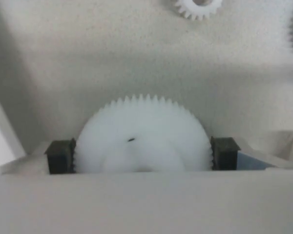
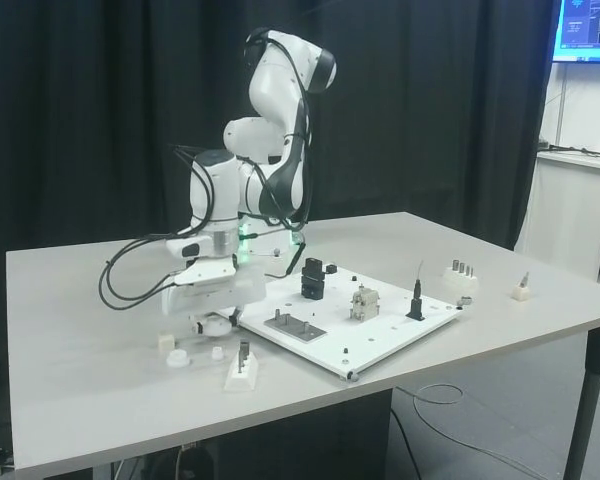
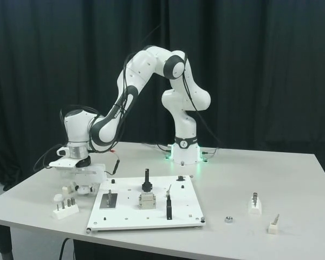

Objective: Insert large gear.

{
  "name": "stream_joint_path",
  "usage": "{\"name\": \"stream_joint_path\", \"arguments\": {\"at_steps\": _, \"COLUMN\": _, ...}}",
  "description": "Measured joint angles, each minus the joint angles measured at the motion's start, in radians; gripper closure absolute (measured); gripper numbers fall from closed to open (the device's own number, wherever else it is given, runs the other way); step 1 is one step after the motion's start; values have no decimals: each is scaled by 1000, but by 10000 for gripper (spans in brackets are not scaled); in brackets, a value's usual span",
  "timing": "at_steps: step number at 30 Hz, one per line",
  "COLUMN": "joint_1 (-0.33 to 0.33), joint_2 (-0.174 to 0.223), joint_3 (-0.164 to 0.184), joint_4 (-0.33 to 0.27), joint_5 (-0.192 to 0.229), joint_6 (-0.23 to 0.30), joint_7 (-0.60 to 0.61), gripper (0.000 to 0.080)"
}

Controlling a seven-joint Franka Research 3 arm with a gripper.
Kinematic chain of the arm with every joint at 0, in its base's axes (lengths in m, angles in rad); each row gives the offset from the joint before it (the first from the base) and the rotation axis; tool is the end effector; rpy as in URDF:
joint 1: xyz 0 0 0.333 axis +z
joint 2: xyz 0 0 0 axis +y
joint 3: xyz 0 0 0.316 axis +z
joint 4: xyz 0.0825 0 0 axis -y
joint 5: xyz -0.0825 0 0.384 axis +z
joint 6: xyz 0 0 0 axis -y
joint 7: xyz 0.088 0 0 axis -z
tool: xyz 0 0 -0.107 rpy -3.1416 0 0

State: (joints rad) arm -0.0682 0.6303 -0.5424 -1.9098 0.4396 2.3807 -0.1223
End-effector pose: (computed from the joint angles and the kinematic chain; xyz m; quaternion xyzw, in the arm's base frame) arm 0.5191 -0.3419 0.2001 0.9324 -0.3609 -0.0188 0.0027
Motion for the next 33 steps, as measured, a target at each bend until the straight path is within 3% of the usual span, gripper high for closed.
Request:
{"name": "stream_joint_path", "arguments": {"at_steps": 8, "joint_1": 0, "joint_2": -33, "joint_3": -3, "joint_4": 2, "joint_5": -18, "joint_6": -33, "joint_7": 0, "gripper": 206}}
{"name": "stream_joint_path", "arguments": {"at_steps": 18, "joint_1": 1, "joint_2": -52, "joint_3": -4, "joint_4": 6, "joint_5": -22, "joint_6": -37, "joint_7": 0, "gripper": 206}}
{"name": "stream_joint_path", "arguments": {"at_steps": 33, "joint_1": 46, "joint_2": -63, "joint_3": 0, "joint_4": 67, "joint_5": -16, "joint_6": -79, "joint_7": 55, "gripper": 206}}
